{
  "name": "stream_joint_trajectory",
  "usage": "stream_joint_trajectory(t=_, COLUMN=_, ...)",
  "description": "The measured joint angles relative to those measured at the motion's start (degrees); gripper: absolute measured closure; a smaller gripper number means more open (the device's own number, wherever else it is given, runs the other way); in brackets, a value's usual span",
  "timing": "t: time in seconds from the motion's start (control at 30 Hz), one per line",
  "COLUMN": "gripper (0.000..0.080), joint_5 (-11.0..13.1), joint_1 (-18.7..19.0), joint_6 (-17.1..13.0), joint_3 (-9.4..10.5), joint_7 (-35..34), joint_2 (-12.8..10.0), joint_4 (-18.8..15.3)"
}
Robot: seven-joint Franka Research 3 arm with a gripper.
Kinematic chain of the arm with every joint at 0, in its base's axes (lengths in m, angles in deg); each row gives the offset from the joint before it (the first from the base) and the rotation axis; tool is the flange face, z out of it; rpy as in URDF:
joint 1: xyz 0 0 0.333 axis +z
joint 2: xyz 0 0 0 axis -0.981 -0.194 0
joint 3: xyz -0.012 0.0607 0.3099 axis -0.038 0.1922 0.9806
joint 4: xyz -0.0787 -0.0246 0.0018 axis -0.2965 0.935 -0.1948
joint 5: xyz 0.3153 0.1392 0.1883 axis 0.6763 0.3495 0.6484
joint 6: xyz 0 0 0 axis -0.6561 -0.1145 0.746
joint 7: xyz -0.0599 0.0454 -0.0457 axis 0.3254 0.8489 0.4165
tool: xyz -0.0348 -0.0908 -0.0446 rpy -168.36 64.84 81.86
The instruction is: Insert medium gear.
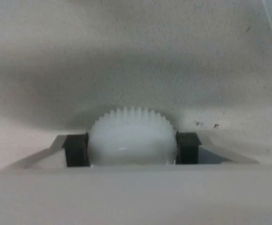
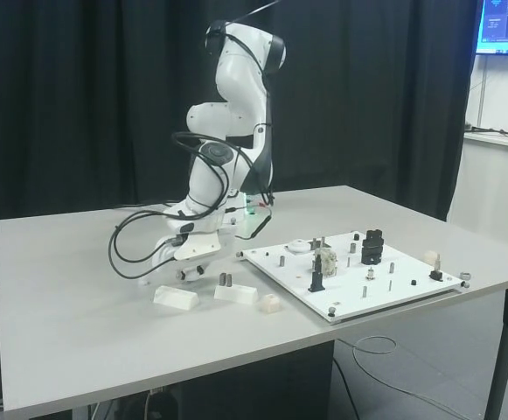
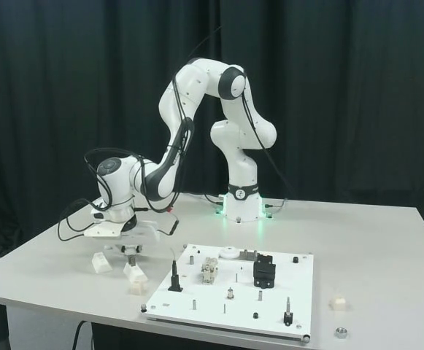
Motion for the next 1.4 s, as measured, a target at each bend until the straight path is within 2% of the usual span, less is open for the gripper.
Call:
stream_joint_trajectory(t=0.1, gripper=0.0003, joint_5=0.0, joint_1=0.1, joint_6=2.1, joint_3=0.09, joint_7=0.0, joint_2=0.0, joint_4=1.5)
stream_joint_trajectory(t=0.13, gripper=0.0404, joint_5=0.0, joint_1=0.1, joint_6=2.7, joint_3=0.13, joint_7=0.0, joint_2=0.1, joint_4=1.9)
stream_joint_trajectory(t=0.37, gripper=0.0404, joint_5=0.0, joint_1=0.1, joint_6=6.4, joint_3=0.37, joint_7=0.0, joint_2=0.2, joint_4=4.6)
stream_joint_trajectory(t=0.63, gripper=0.0406, joint_5=0.0, joint_1=0.3, joint_6=7.5, joint_3=0.39, joint_7=0.0, joint_2=0.2, joint_4=5.8)
stream_joint_trajectory(t=1.07, gripper=0.0406, joint_5=-0.1, joint_1=2.0, joint_6=8.6, joint_3=0.54, joint_7=1.8, joint_2=0.9, joint_4=5.8)
stream_joint_trajectory(t=1.4, gripper=0.0406, joint_5=-0.1, joint_1=4.1, joint_6=10.2, joint_3=2.26, joint_7=2.3, joint_2=3.4, joint_4=4.3)
